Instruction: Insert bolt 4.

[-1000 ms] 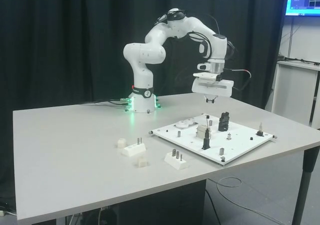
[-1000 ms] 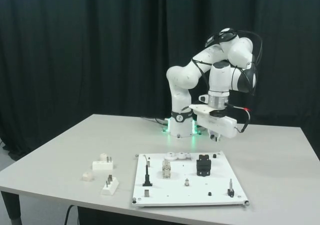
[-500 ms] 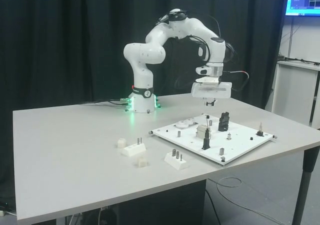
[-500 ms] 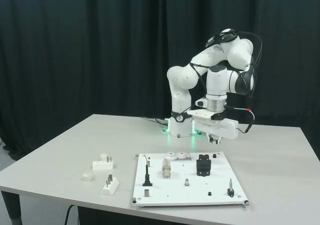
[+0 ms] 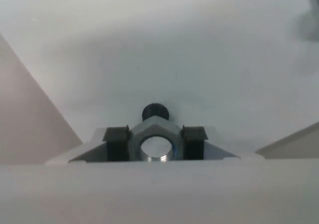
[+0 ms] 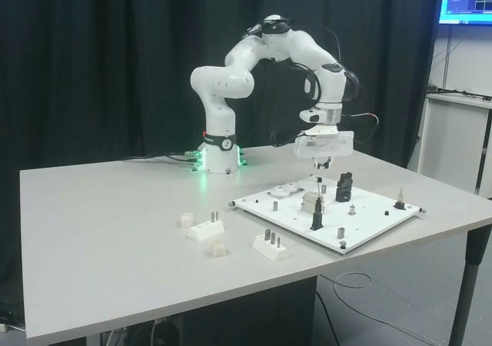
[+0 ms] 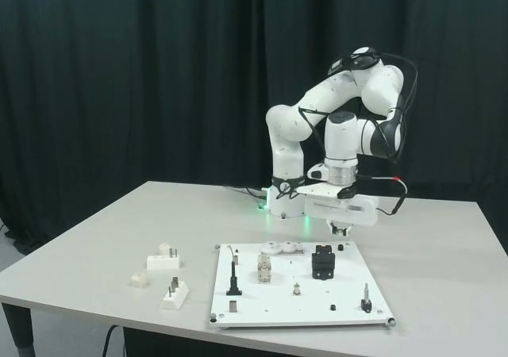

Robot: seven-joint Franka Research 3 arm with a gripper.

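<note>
In the wrist view my gripper (image 5: 155, 143) is shut on a grey six-sided metal piece, the bolt (image 5: 156, 149), which shows a round opening in its middle. A black round end (image 5: 155, 112) sticks out beyond it, and black pads (image 5: 117, 140) press on both sides. Under it lies a pale white surface. In the room views the gripper (image 6: 323, 161) (image 7: 341, 228) hangs a little above the far edge of the white board (image 6: 377, 207) (image 7: 349, 289). The bolt itself is too small to make out there.
On the board stand a black block (image 6: 344, 186) (image 7: 322, 262), a black post (image 6: 316, 221) (image 7: 233, 285) and several small pins. White holders with pins (image 6: 206, 229) (image 6: 270, 246) (image 7: 163, 260) (image 7: 175, 293) lie on the grey table (image 6: 100, 223) beside the board.
The hand has turned about its upright axis and come down closer to the board's far edge. The board and the holders have not moved.
</note>
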